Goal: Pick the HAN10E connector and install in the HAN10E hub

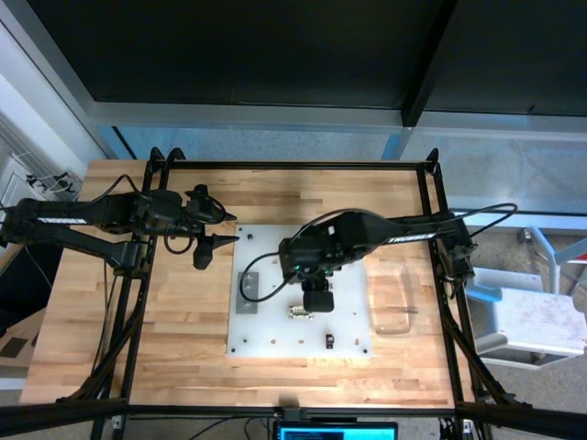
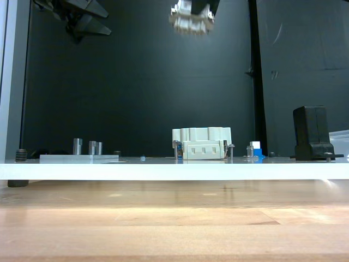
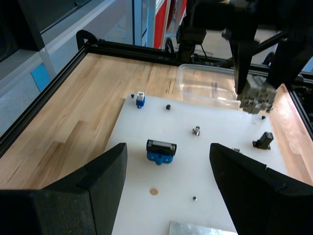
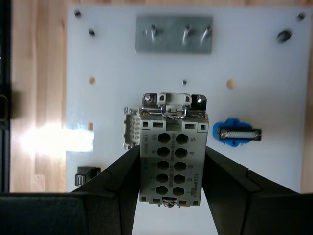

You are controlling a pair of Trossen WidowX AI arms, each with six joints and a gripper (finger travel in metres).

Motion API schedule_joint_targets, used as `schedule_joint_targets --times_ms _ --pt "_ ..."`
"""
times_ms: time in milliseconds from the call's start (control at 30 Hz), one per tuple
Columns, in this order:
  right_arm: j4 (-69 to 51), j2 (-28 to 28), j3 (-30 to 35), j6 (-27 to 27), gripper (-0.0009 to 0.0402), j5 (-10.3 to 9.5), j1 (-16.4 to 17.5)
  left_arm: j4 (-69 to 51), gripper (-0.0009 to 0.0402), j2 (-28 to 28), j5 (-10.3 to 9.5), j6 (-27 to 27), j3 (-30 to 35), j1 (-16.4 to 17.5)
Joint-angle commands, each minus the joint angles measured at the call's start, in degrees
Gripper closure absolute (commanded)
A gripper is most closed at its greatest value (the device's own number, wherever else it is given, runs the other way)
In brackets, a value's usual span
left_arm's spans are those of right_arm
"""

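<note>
While my left claw (image 1: 215, 247) hung open over the counter's (image 1: 165, 312) far left, my right claw (image 1: 317, 298) was clamped on the HAN10E connector (image 2: 192, 19) high above the white plate (image 1: 275, 339), the HAN10E hub (image 2: 203, 144) lying almost straight below, both long axes running left-right.

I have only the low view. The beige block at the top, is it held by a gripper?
Observer: Yes, the right gripper is shut on the HAN10E connector.
Operator: Is it straight above the HAN10E hub?
Observer: Not quite. In the right wrist view the HAN10E hub shows beside the connector, partly covered by it.
Operator: And the left gripper?
Observer: The left gripper is open, near the far left corner of the white plate, away from the hub.
</note>
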Motion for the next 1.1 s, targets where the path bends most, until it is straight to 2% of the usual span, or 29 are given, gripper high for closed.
schedule_joint_targets --times_ms 33,333,1000,1100 --pt "-1.27 2.84 0.15 1.01 0.0356 -0.09 0.72 -0.76 0.0165 -0.42 0.11 0.81 -0.02 0.02" --pt "-1.42 8.41 -0.24 4.15 0.0356 -0.55 2.64 -1.25 0.0178 -0.39 0.09 1.4 -0.02 0.02" --pt "3.19 8.44 -3.32 3.52 0.0356 -0.5 3.8 -1.25 0.0179 -0.39 0.11 1.4 0.0 0.02" --pt "3.32 8.31 -3.3 3.32 0.0356 -1.46 3.85 -1.25 0.018 -0.39 0.11 1.4 -0.02 0.02"
